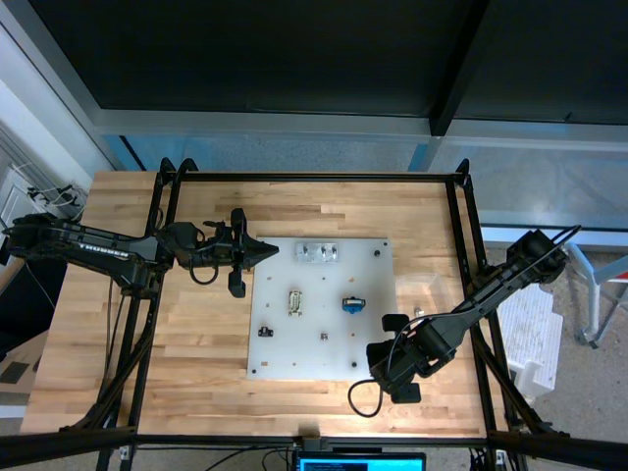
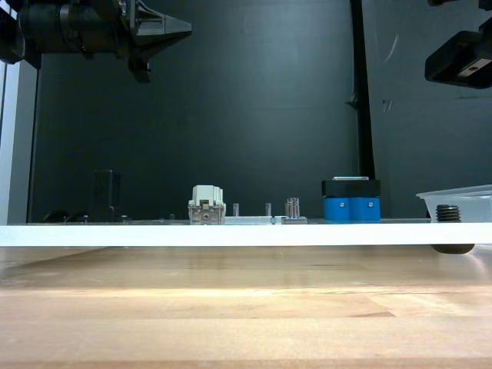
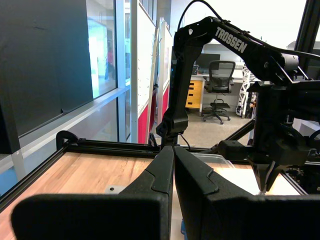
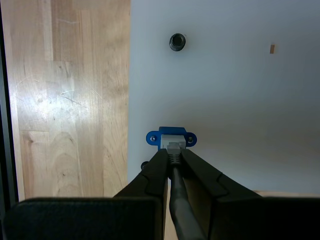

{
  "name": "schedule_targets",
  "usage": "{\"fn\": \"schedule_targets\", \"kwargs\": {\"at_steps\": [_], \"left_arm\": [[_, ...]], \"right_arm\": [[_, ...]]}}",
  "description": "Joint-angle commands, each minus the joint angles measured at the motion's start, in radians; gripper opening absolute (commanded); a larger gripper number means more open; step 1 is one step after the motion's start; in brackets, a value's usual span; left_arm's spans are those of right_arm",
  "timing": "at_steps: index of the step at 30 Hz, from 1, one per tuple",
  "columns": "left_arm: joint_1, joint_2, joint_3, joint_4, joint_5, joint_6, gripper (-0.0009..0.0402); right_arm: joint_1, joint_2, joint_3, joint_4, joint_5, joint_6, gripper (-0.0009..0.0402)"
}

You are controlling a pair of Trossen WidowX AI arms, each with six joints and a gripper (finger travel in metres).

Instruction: Pick the RJ45 connector and install on taskboard

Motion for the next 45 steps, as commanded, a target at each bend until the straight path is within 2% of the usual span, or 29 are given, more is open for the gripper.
{"fn": "schedule_targets", "kwargs": {"at_steps": [1, 6, 32, 36, 45], "left_arm": [[0.000, 0.000, 0.000, 0.000, 0.000, 0.000, 0.0000], [0.000, 0.000, 0.000, 0.000, 0.000, 0.000, 0.0000], [0.000, 0.000, 0.000, 0.000, 0.000, 0.000, 0.0000], [0.000, 0.000, 0.000, 0.000, 0.000, 0.000, 0.0000], [0.000, 0.000, 0.000, 0.000, 0.000, 0.000, 0.0000]], "right_arm": [[0.002, 0.004, -0.008, 0.004, -0.004, -0.002, 0.0000], [0.004, 0.004, -0.040, 0.029, -0.023, 0.005, 0.0000], [0.004, -0.016, -0.040, 0.023, -0.022, 0.010, 0.0002], [0.004, -0.022, -0.038, 0.024, -0.022, 0.010, 0.0029], [0.004, -0.031, -0.021, 0.023, -0.018, 0.010, 0.0137]]}}
